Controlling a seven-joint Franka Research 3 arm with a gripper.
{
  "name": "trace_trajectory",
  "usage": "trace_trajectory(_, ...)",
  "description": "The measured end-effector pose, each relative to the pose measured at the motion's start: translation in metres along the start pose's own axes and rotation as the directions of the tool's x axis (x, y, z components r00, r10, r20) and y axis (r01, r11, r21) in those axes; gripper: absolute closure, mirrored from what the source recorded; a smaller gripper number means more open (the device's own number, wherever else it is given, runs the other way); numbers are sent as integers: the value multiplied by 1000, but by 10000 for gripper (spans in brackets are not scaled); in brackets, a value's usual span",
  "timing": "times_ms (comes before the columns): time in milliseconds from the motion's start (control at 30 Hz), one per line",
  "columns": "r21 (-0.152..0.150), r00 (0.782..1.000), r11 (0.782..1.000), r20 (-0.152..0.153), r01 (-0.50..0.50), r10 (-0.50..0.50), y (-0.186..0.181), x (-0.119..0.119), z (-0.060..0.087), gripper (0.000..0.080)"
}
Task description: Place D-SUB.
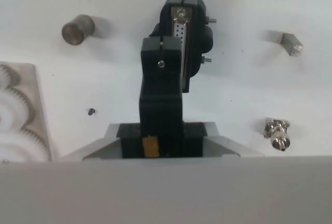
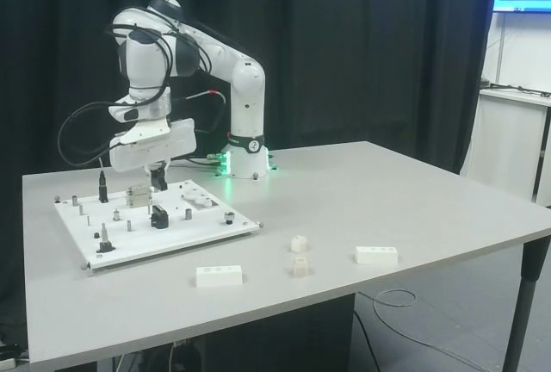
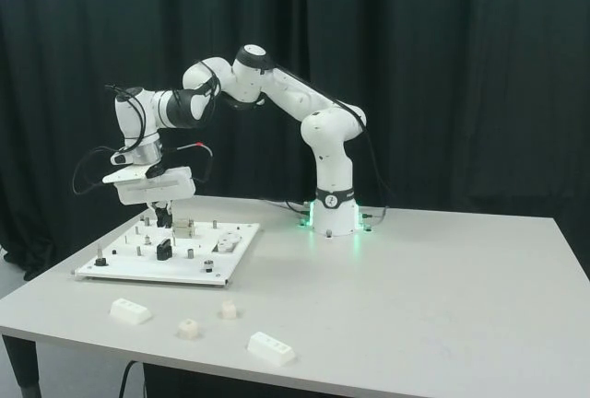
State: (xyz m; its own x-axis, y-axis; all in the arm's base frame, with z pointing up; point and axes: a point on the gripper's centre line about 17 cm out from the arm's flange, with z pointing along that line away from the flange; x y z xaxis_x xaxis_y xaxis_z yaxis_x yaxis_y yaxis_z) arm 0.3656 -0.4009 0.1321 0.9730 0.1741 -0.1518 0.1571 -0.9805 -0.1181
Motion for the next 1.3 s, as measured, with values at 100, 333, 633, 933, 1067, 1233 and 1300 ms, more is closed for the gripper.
trace_trajectory(100, -2, 1000, 1000, -1, -2, 2, 0, 0, -2, 646)
trace_trajectory(333, -4, 1000, 1000, -4, -4, 4, 0, 0, -5, 649)
trace_trajectory(633, -6, 1000, 1000, -6, -5, 5, 1, 0, -6, 649)
trace_trajectory(933, -13, 1000, 1000, -23, 0, 0, 0, 5, -10, 649)
trace_trajectory(1067, -20, 999, 1000, -47, 14, -15, -3, 15, -13, 649)
trace_trajectory(1233, -35, 995, 999, -90, 36, -39, -9, 32, -19, 649)
trace_trajectory(1300, -42, 993, 998, -110, 46, -50, -13, 41, -22, 649)
